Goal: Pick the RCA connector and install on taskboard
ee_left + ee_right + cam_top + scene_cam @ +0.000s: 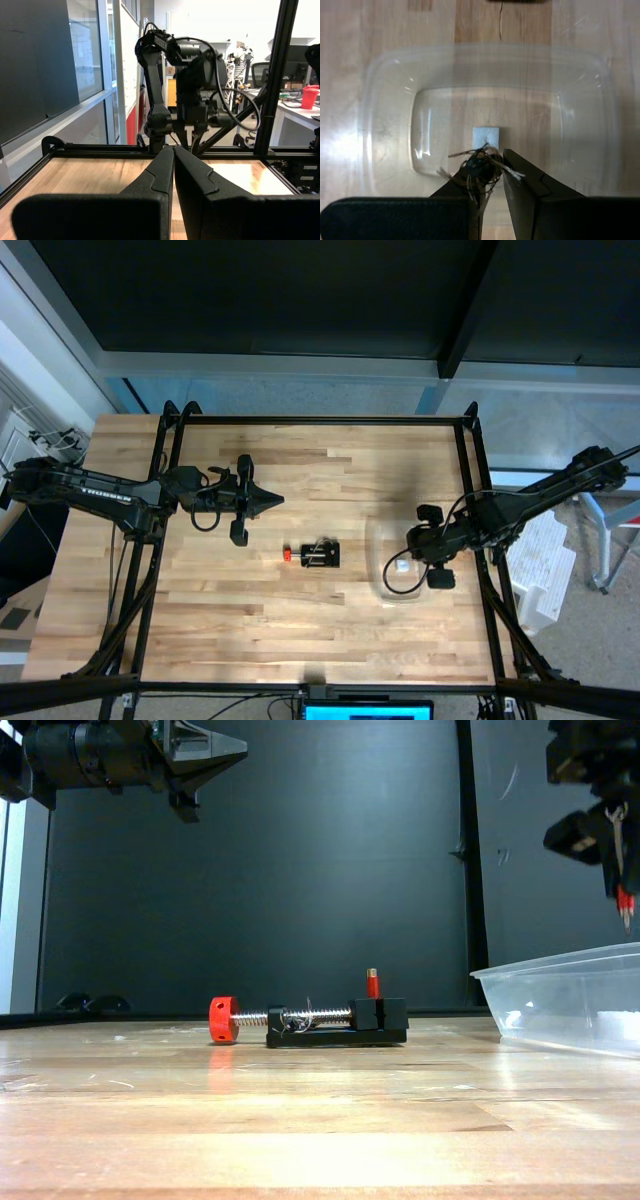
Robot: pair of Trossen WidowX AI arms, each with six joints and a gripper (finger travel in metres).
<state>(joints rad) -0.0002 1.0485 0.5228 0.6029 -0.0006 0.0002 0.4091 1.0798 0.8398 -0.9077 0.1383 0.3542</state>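
Note:
The taskboard [318,556], a small black fixture with a red knob [223,1019], lies mid-table. My right gripper [492,155] hangs above the clear tray [385,590], well to the right of the taskboard. It is shut on the RCA connector [479,168], a small dark piece with frayed wires. From the low view, the connector's red tip [625,905] points down below the fingers. My left gripper [278,501] is shut and empty, held high up and left of the taskboard.
A small pale grey square pad [485,136] lies on the tray floor under the right gripper. A black frame rail [320,421] runs round the wooden table. A red peg [372,983] stands on the taskboard.

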